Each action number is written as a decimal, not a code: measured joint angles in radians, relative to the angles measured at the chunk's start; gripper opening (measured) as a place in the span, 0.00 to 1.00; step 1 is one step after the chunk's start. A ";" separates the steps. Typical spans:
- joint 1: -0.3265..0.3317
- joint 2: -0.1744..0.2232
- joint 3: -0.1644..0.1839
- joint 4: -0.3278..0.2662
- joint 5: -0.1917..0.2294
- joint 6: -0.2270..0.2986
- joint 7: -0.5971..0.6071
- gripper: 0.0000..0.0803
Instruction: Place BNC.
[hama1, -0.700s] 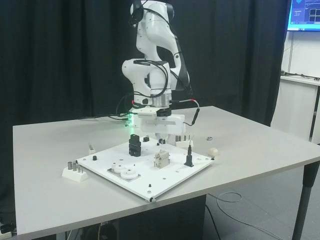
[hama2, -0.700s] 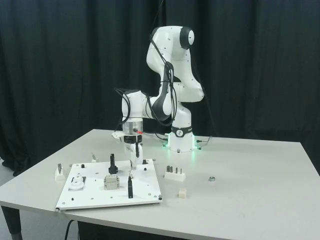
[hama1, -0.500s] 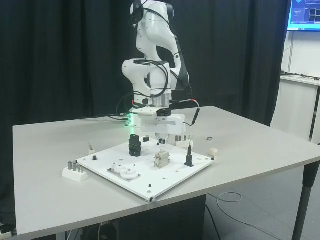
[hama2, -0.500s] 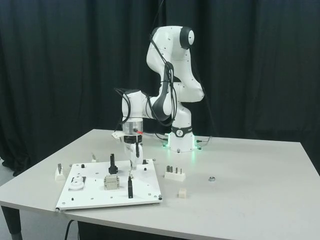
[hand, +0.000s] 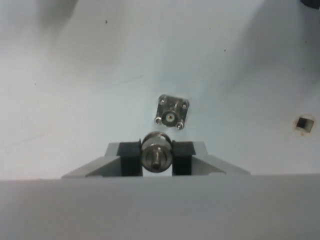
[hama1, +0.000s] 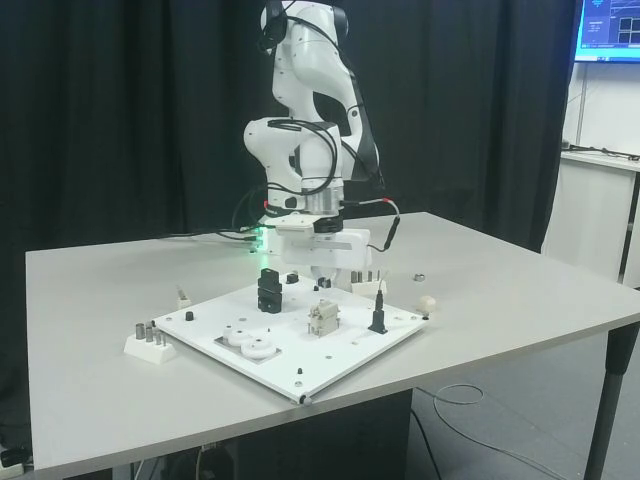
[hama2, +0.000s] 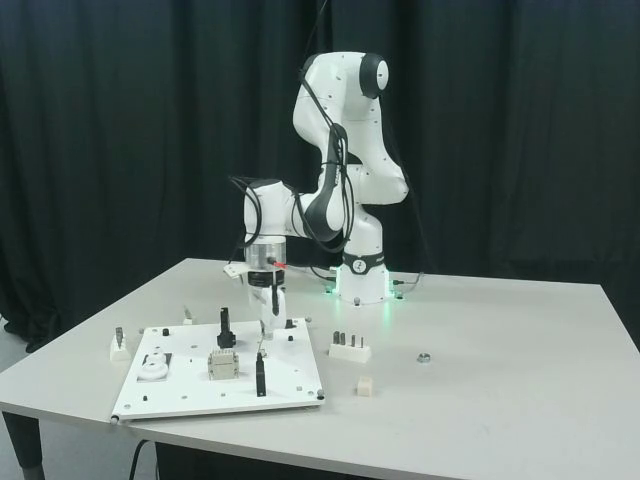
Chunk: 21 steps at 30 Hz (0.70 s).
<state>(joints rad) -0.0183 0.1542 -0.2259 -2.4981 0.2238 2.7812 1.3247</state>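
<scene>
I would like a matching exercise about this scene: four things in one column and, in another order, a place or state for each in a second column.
Things:
1. BNC plug
2. BNC socket
3. small white cube
4. claw

Places or states:
a. lies on the grey table, off the white board
b. fixed on the white board by a square flange with screws
c. shut on a metal connector
d. held between two fingers, above the board

Pairs: 1-d, 2-b, 3-a, 4-c
</scene>
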 joint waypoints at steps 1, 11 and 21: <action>0.001 0.000 0.000 0.000 0.000 0.000 0.000 0.15; 0.003 0.000 0.000 0.001 -0.001 0.000 0.000 0.15; 0.011 0.000 0.004 0.001 -0.009 -0.002 -0.004 0.15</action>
<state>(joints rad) -0.0077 0.1542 -0.2220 -2.4967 0.2148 2.7788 1.3210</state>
